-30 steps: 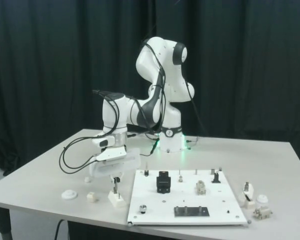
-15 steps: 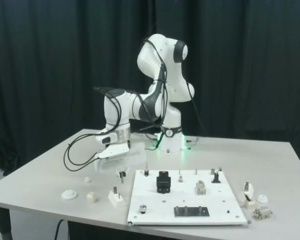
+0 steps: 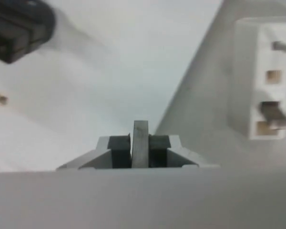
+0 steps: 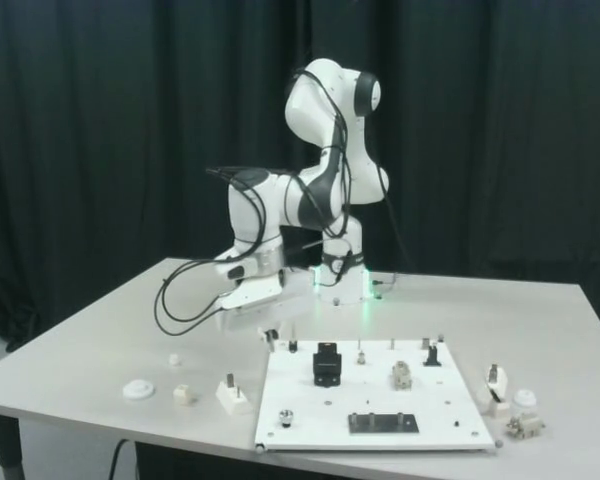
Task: Insert square peg 2.
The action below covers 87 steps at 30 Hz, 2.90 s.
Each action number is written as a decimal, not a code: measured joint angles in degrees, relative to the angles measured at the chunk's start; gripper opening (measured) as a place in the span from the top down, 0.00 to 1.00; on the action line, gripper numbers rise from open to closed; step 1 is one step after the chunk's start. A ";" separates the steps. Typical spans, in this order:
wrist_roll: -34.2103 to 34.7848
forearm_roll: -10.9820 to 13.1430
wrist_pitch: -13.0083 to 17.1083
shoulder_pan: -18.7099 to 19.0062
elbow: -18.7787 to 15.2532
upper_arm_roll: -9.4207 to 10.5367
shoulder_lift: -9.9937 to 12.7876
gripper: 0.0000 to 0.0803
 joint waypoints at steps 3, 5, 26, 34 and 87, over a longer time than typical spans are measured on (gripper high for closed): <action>0.95 -0.08 0.04 0.75 -1.72 0.00 -1.22 0.91; 1.63 -0.17 0.11 1.23 -2.90 0.00 -2.03 0.91; 11.69 -1.14 10.55 6.72 -17.56 0.00 -10.03 0.91; 17.16 -1.89 14.40 7.98 -21.37 0.00 -11.76 0.91; 33.26 -4.02 24.88 11.24 -28.53 0.59 -13.28 0.91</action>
